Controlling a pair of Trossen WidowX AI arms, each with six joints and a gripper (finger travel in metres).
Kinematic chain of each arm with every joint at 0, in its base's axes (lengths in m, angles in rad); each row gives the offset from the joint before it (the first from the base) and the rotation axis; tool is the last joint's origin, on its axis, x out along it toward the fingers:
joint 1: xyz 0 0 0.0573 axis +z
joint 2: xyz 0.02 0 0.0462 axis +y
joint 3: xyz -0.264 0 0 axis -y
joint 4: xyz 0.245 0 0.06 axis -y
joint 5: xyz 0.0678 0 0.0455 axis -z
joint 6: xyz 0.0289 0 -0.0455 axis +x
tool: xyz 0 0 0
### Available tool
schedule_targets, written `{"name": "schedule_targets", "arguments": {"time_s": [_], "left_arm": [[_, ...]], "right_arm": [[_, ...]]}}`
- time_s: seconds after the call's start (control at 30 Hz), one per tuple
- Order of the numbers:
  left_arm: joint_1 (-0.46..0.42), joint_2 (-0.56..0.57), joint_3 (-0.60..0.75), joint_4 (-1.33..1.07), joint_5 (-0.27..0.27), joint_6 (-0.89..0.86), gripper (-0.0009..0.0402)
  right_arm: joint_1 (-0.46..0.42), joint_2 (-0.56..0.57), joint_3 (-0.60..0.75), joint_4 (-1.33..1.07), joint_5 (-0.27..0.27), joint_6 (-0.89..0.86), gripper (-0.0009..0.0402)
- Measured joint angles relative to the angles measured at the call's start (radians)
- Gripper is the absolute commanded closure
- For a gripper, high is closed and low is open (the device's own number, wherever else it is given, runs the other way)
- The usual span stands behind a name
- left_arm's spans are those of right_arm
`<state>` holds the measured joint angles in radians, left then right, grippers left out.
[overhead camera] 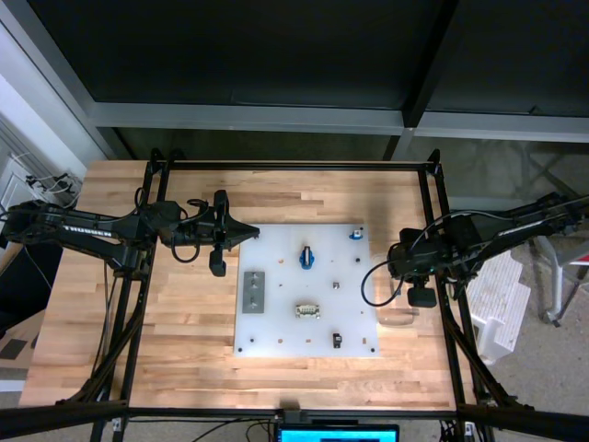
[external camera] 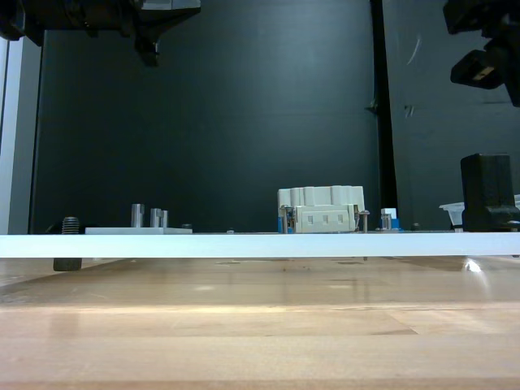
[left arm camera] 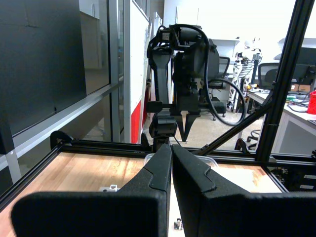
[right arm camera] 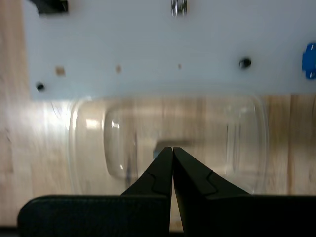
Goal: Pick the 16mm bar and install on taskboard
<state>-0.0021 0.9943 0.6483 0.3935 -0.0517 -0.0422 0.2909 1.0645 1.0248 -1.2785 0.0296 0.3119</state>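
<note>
Over the far left edge of the white task board (overhead camera: 276, 333), seen from above, the left gripper (overhead camera: 247, 235) lies level, pointing inward. The right gripper (overhead camera: 421, 295) hangs off the board's right side, over a clear tray (overhead camera: 398, 320) on the desk (overhead camera: 138, 350).

From desk level, the board (external camera: 244, 244) carries a grey pegged block (external camera: 138, 224) and a beige connector (external camera: 321, 209); both arms show only as dark shapes high above.

Along the left wrist, the left gripper (left arm camera: 171, 148) has its fingers pressed together, nothing between them.

Along the right wrist, the right gripper (right arm camera: 172, 150) is likewise pressed together and empty, the tray (right arm camera: 89, 148) directly beneath.

I cannot tell where the 16mm bar lies; neither gripper holds it
</note>
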Motion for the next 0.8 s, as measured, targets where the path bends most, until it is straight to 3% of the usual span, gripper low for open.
{"name": "schedule_targets", "arguments": {"time_s": [0.23,0.5,0.63,0.8], "left_arm": [[0.0,0.0,0.0,0.0,0.0,0.0,0.0393],[0.0,0.0,0.0,0.0,0.0,0.0,0.0393],[0.0,0.0,0.0,0.0,0.0,0.0,0.0393],[0.0,0.0,0.0,0.0,0.0,0.0,0.0393]], "right_arm": [[0.031,0.045,-0.008,-0.047,0.004,0.023,0.0337],[0.046,0.069,-0.042,-0.032,0.005,0.036,0.0247],[0.05,0.077,-0.06,-0.008,0.031,0.045,0.0206],[0.058,0.077,-0.093,0.028,0.034,0.049,0.0174]]}}
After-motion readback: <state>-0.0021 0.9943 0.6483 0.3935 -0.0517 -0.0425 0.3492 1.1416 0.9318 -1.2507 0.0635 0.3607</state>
